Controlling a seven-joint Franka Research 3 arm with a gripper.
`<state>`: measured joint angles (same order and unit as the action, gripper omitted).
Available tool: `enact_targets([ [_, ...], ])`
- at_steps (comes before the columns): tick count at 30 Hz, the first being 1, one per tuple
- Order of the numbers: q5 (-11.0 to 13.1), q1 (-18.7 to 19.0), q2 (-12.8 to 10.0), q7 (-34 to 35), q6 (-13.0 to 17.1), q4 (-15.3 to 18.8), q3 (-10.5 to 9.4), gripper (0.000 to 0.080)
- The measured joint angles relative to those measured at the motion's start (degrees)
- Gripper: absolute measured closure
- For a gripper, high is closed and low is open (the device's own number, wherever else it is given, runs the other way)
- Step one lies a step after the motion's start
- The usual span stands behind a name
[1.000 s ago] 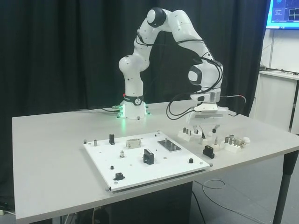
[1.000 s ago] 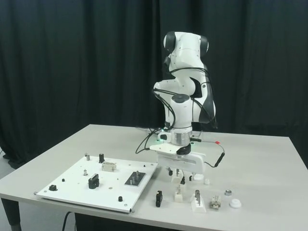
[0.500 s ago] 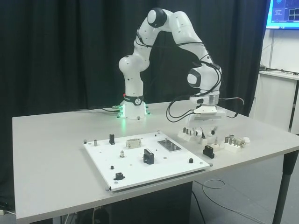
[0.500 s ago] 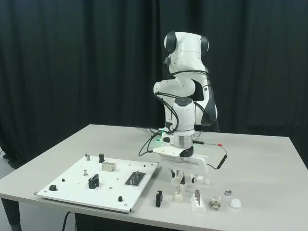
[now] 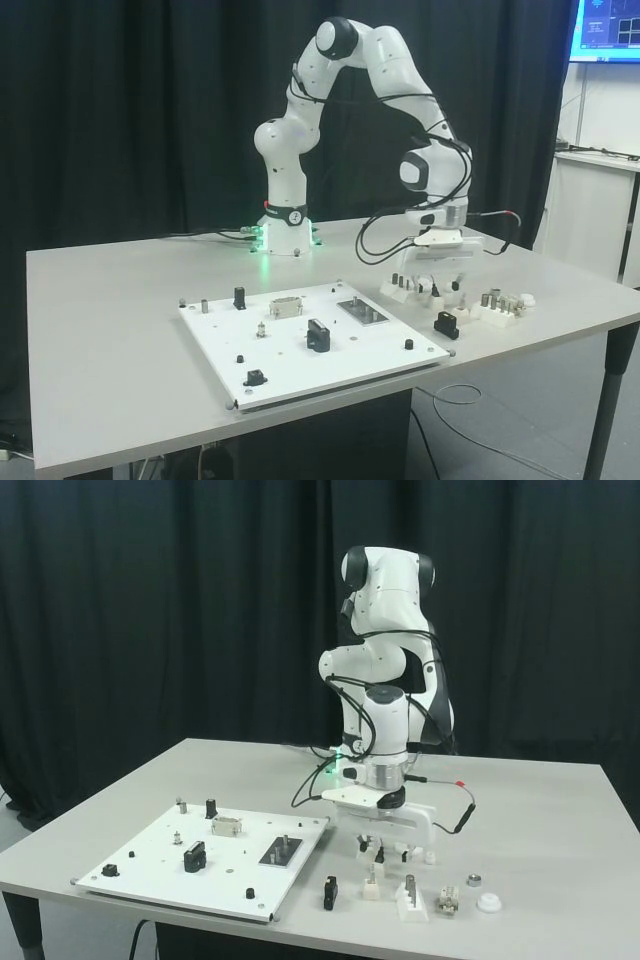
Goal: Pick USB.
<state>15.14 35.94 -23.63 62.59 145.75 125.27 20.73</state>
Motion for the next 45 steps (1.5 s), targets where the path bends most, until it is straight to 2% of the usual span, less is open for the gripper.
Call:
enact_targets([
  [10, 0.0, -0.1, 0.0, 0.1, 1.5, 0.9, -0.03, 0.0003],
  [11, 0.0, -0.1, 0.0, 0.2, 1.5, 0.9, -0.03, 0.0118],
  [20, 0.0, -0.6, 0.3, 1.0, 1.5, 0.9, -0.03, 0.0118],
  [21, 0.0, -0.6, 0.3, 1.0, 1.5, 0.9, -0.03, 0.049],
  [26, 0.0, -0.7, 0.7, 1.1, 1.5, 0.9, -0.03, 0.049],
  [27, 0.0, -0.7, 0.8, 1.1, 1.5, 0.9, -0.03, 0.0688],
  [45, 0.0, -0.7, 1.9, 2.0, 0.7, 0.9, -0.16, 0.0706],
])
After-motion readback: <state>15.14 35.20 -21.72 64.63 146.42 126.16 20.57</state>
